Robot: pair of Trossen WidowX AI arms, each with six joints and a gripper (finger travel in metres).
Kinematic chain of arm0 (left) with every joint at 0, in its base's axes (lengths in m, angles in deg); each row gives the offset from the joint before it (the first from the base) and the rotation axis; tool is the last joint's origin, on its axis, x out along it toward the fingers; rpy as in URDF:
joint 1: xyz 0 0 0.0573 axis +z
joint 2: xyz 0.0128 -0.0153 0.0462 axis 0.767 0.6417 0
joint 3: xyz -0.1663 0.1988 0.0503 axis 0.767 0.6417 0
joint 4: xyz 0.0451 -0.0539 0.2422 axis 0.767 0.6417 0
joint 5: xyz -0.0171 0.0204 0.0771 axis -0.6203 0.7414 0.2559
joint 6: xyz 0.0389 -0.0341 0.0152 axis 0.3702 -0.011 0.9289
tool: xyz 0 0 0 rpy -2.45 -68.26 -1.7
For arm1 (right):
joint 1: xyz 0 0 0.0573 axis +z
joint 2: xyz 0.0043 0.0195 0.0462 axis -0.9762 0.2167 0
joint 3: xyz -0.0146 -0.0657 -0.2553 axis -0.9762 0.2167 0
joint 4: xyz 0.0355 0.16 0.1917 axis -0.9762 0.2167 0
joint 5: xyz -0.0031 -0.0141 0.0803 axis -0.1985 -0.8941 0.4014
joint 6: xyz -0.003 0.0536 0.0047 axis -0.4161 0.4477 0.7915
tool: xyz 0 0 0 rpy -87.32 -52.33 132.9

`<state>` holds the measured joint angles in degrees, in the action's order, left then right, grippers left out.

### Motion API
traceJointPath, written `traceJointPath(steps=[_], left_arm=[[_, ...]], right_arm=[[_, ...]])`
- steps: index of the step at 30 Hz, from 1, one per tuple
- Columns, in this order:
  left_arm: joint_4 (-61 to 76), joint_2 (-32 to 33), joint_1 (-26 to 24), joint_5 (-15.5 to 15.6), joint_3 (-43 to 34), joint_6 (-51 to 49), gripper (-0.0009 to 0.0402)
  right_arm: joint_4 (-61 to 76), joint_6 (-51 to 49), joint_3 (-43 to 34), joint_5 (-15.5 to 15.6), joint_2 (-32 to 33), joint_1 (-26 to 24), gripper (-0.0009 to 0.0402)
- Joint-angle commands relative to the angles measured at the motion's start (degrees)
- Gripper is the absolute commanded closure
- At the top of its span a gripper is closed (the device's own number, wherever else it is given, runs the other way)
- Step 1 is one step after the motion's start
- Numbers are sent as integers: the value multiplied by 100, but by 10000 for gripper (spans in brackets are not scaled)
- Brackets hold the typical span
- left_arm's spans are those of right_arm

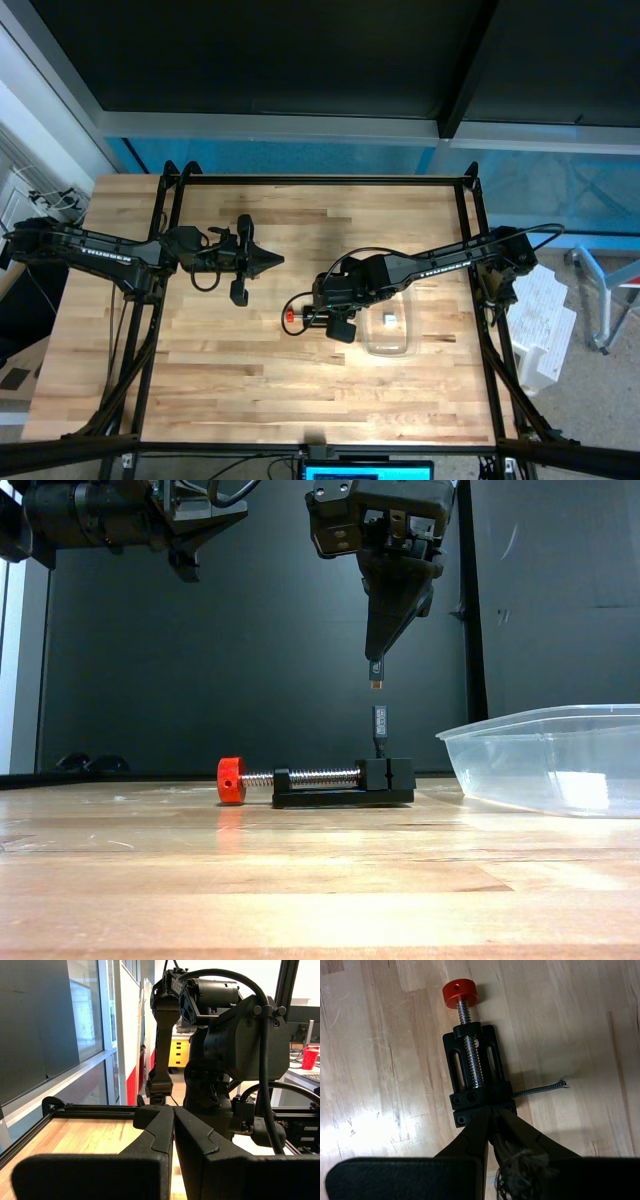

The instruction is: Pick the usb-c connector and install on the hub

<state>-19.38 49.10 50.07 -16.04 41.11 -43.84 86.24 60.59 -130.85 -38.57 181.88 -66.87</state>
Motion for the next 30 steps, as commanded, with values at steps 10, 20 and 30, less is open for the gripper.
traceJointPath(steps=[10, 20, 30], left_arm=[[-2, 2, 0, -2, -2, 0, 393], [-2, 2, 2, 0, -2, 0, 393], [-2, 2, 0, -2, -2, 0, 393]], right_arm=[[0, -15, 2, 0, -2, 2, 393], [0, -17, 2, 0, -2, 2, 393], [0, -278, 2, 4, -2, 2, 393]])
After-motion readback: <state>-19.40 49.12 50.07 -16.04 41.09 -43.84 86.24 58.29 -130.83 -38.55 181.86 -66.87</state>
